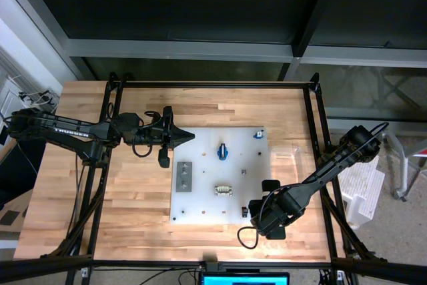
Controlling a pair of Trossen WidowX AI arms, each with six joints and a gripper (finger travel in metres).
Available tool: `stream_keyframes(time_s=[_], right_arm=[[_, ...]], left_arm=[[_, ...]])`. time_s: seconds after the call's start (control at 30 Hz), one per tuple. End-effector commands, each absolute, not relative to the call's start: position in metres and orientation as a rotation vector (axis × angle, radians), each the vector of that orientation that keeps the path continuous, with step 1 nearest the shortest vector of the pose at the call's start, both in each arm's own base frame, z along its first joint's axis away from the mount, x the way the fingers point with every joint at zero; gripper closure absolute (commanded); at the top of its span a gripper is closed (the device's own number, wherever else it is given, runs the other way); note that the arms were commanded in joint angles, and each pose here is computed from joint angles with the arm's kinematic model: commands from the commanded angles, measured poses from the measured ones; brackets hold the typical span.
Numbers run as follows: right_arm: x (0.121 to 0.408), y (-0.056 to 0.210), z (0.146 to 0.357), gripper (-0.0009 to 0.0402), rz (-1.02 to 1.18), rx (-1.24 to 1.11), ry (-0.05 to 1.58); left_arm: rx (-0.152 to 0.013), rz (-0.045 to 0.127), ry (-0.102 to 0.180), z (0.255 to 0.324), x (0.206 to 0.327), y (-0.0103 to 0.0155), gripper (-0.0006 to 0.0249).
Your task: Pick the 16mm bar and install on taskboard
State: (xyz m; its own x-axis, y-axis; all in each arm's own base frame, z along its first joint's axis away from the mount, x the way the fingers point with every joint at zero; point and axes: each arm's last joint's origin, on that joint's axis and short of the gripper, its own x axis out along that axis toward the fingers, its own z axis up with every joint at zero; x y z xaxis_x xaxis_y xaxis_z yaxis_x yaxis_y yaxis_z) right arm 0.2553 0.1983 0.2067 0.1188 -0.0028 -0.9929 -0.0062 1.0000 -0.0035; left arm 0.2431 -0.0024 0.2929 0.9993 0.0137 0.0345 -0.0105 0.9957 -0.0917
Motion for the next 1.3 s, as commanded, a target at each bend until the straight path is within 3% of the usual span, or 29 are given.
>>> stream_keyframes(time_s=[0.03,0.4,0.8,0.97,1.3], right_arm=[[0.255,0.198,0.205,0.0393,0.001,-0.01,1.452],[0.252,0.196,0.19,0.0393,0.004,-0.004,1.445],[0.252,0.196,0.187,0.0386,0.012,-0.003,1.434],[0.252,0.196,0.186,0.0349,0.014,-0.01,1.431],[0.252,0.195,0.187,0.0236,0.02,-0.015,1.43]], left_arm=[[-0.091,0.012,-0.035,0.293,0.243,-0.0024,0.0243],[-0.092,0.012,-0.035,0.293,0.243,-0.0024,0.0243],[-0.091,0.012,-0.035,0.293,0.243,-0.0024,0.0243],[-0.092,0.012,-0.035,0.293,0.243,-0.0024,0.0243],[-0.092,0.012,-0.035,0.293,0.243,-0.0024,0.0243]])
